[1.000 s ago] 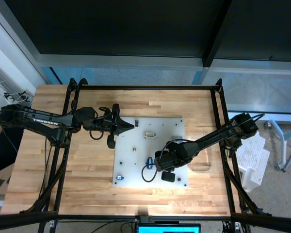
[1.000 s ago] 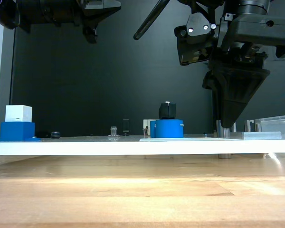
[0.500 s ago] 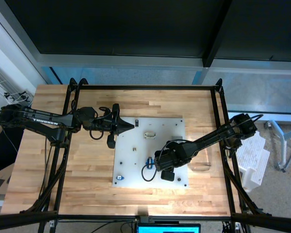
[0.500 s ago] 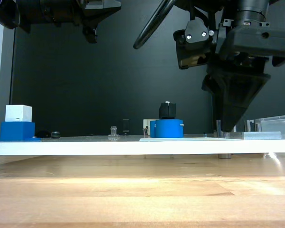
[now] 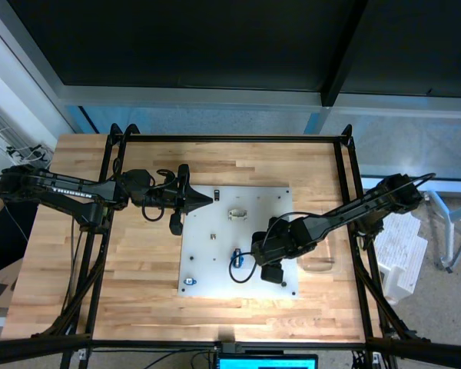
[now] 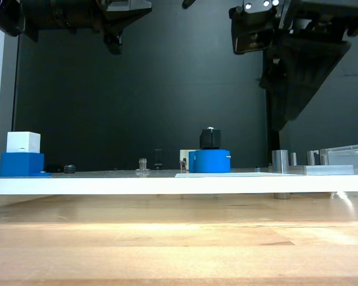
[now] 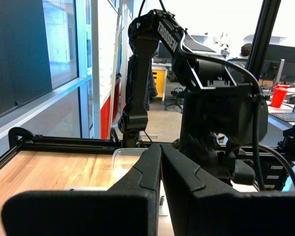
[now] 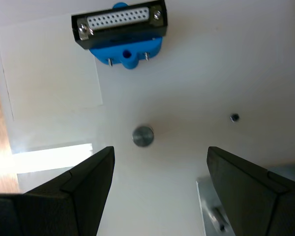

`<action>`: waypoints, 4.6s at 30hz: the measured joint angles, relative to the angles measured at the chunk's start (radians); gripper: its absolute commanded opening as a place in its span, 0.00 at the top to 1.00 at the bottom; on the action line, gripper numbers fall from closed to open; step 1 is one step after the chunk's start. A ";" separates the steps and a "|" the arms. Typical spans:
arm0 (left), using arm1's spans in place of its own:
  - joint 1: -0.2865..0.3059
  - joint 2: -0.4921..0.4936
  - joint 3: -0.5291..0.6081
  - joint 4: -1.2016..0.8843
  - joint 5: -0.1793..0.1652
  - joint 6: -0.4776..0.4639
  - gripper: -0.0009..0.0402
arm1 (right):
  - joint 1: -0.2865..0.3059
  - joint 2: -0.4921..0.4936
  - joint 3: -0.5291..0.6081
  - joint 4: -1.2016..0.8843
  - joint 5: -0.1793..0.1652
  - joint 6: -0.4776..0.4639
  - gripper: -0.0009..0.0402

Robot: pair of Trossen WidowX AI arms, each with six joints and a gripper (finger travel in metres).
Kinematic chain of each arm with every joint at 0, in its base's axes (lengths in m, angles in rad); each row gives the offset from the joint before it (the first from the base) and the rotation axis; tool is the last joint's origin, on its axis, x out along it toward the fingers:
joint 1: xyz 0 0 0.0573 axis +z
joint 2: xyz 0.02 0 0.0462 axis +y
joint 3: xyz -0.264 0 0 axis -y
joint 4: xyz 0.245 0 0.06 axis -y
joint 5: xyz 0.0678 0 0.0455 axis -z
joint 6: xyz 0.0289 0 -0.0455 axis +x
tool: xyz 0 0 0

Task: Pick the 16mm cylinder and install on the taskboard

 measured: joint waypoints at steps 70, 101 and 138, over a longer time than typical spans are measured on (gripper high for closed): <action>0.000 0.000 0.000 0.000 0.000 0.000 0.98 | -0.339 -0.794 -0.665 1.122 -0.103 -0.510 0.98; 0.000 0.000 0.000 0.000 0.000 0.000 0.98 | -0.339 -0.792 -0.631 1.098 -0.099 -0.510 0.98; 0.000 0.000 0.000 0.000 0.000 0.000 0.98 | -0.339 -0.792 -0.630 1.098 -0.099 -0.510 0.98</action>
